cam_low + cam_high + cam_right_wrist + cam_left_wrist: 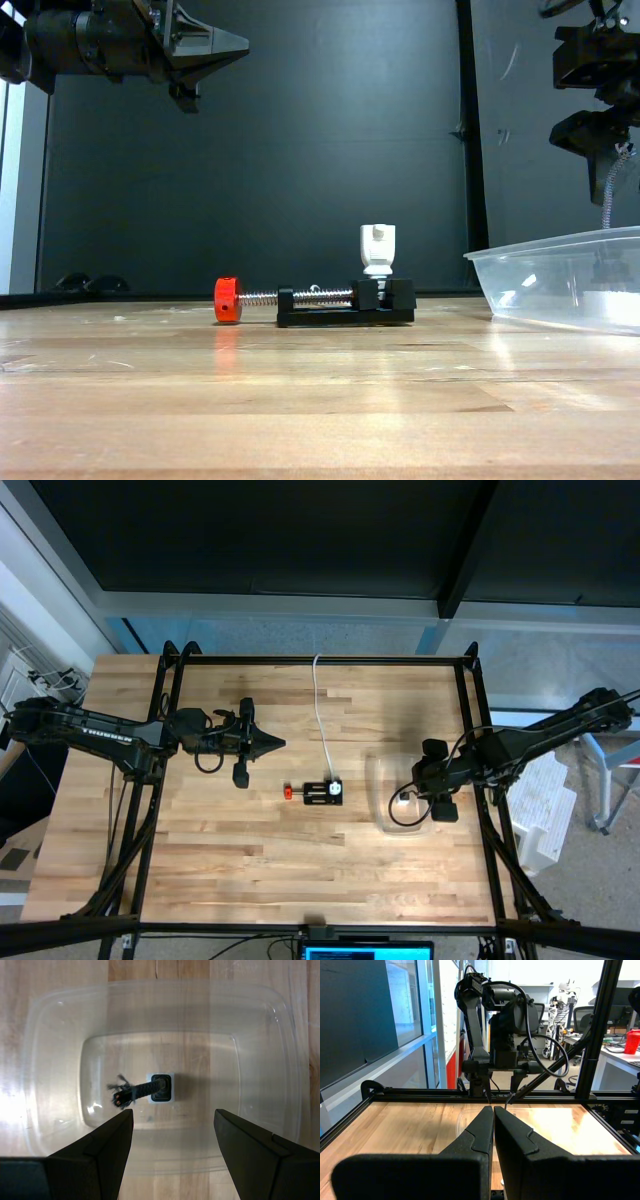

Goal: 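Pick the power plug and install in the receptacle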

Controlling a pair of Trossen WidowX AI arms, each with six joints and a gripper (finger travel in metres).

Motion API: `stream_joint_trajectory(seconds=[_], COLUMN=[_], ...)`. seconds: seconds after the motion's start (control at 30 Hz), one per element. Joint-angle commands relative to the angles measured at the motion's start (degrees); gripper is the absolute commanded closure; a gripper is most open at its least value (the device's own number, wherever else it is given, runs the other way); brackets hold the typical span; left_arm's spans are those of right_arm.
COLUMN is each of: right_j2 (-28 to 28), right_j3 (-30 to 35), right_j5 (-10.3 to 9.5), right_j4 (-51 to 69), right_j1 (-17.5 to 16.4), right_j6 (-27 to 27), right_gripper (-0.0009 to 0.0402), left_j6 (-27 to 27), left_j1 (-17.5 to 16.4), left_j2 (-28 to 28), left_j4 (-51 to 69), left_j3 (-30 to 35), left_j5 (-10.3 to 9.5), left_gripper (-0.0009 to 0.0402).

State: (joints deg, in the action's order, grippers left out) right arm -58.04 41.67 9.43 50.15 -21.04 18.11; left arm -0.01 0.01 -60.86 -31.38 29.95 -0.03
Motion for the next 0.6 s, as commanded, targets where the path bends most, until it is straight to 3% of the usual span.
stream_joint_trajectory(seconds=[0.03,0.6], right_j2=[-1.31,-5.97], right_j3=[-0.33,-3.39], right_j5=[0.02,0.04], right_j4=[-2.34,-9.31], right_j1=[-0.02,0.02], right_j6=[-0.42,-1.03], right_gripper=[0.0168,0.0169], left_j6=[0.0,0.02], left_j1=[-0.02,0.0], left_j2=[0.0,0.0], left_j4=[-0.02,-0.02], left_j3=[0.0,0.0], left_j5=[0.0,0.0], left_gripper=[0.0393,0.0393])
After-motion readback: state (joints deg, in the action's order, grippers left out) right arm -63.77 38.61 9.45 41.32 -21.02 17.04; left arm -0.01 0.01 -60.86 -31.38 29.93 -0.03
